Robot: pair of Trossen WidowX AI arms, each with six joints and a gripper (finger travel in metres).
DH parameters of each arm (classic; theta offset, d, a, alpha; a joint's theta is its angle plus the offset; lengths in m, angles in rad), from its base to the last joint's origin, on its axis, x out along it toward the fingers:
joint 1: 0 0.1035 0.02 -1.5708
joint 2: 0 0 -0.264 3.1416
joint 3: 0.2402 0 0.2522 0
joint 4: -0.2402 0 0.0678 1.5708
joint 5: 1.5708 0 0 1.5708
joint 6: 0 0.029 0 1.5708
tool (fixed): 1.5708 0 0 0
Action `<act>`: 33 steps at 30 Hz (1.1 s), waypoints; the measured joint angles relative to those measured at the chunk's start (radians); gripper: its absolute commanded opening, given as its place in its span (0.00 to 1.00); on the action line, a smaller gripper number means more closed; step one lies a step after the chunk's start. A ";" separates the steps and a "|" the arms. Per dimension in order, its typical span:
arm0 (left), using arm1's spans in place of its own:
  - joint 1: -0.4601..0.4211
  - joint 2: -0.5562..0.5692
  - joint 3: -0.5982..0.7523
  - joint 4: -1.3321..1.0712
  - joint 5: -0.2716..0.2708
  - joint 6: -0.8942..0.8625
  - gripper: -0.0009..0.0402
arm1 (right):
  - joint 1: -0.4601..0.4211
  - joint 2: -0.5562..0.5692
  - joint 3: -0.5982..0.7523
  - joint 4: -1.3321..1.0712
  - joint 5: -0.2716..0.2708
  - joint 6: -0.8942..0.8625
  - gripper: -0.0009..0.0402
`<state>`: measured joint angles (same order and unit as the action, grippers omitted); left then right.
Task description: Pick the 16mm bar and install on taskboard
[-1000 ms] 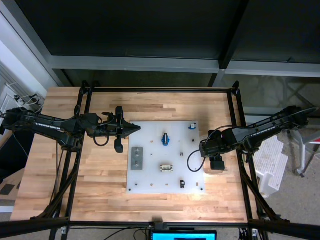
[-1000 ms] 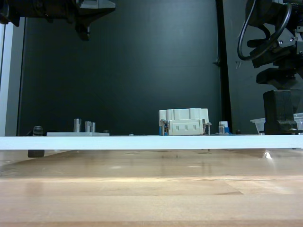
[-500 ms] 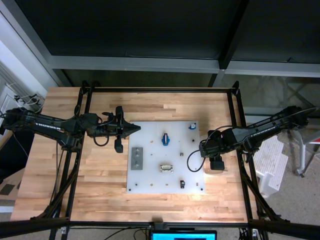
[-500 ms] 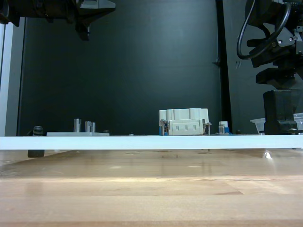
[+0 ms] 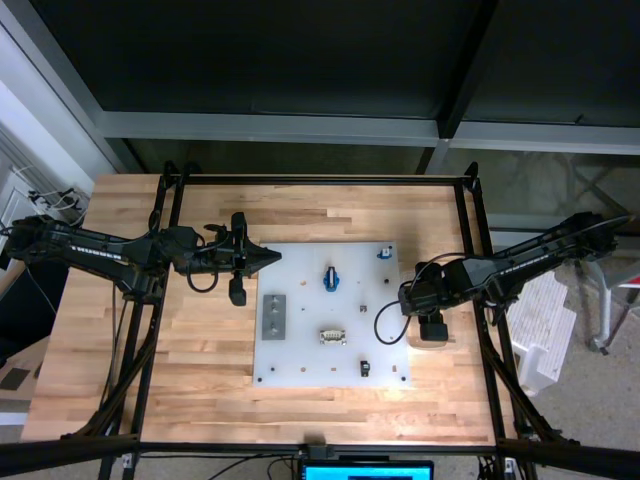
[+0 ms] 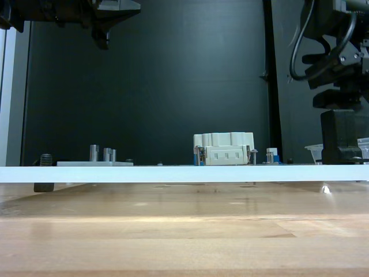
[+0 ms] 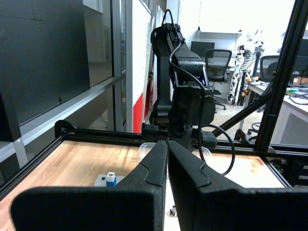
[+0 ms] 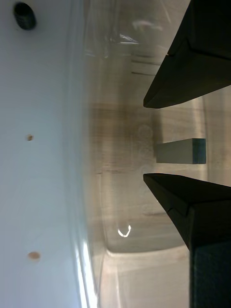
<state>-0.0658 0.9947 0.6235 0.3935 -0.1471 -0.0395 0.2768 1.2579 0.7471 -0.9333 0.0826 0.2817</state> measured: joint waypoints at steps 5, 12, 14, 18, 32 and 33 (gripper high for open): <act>0.000 0.000 0.000 0.000 0.000 0.000 0.02 | 0.000 0.000 -0.030 0.028 -0.004 0.000 0.48; 0.000 0.000 0.000 0.000 0.000 0.000 0.02 | 0.000 0.000 -0.052 0.061 -0.005 0.000 0.48; 0.000 0.000 0.000 0.000 0.000 0.000 0.02 | 0.000 0.000 -0.053 0.064 -0.005 0.000 0.48; 0.000 0.000 0.000 0.000 0.000 0.000 0.02 | 0.001 0.000 -0.053 0.066 -0.005 0.000 0.45; 0.000 0.000 0.000 0.000 0.000 0.000 0.02 | 0.000 0.000 -0.053 0.073 -0.005 -0.002 0.26; 0.000 0.000 0.000 0.000 0.000 0.000 0.02 | 0.001 0.000 -0.053 0.073 -0.004 -0.002 0.25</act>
